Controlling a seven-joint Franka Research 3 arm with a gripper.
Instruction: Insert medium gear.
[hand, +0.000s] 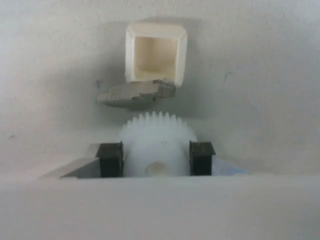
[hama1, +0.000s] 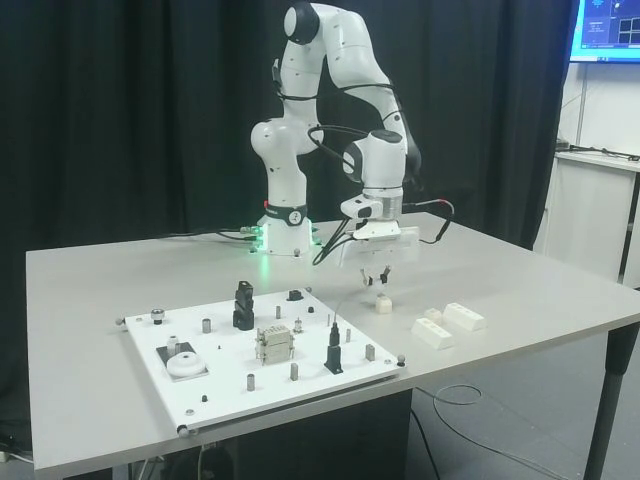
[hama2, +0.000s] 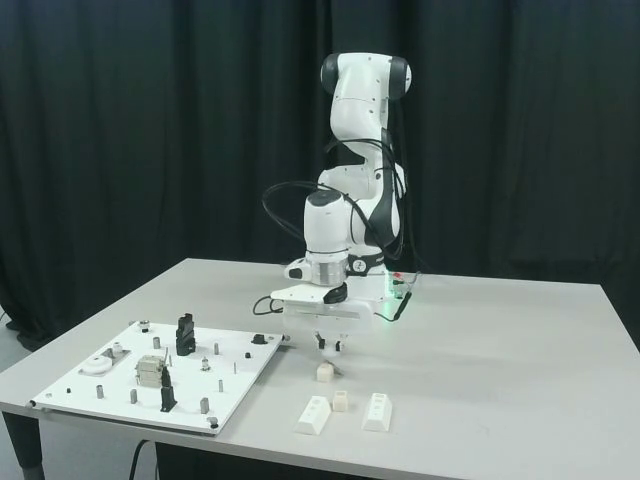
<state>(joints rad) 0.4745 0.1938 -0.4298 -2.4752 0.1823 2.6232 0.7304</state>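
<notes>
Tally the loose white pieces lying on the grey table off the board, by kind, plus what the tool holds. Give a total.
Long white blocks: 2
Small white cubes: 2
White gear held in the tool: 1
Total: 5

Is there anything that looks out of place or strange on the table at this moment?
Nothing looks damaged or spilled. One small oddity: a grey plug lies loose on the grey table, against the open white cube holder, away from the white board. The gripper holds the white gear above them.
</notes>
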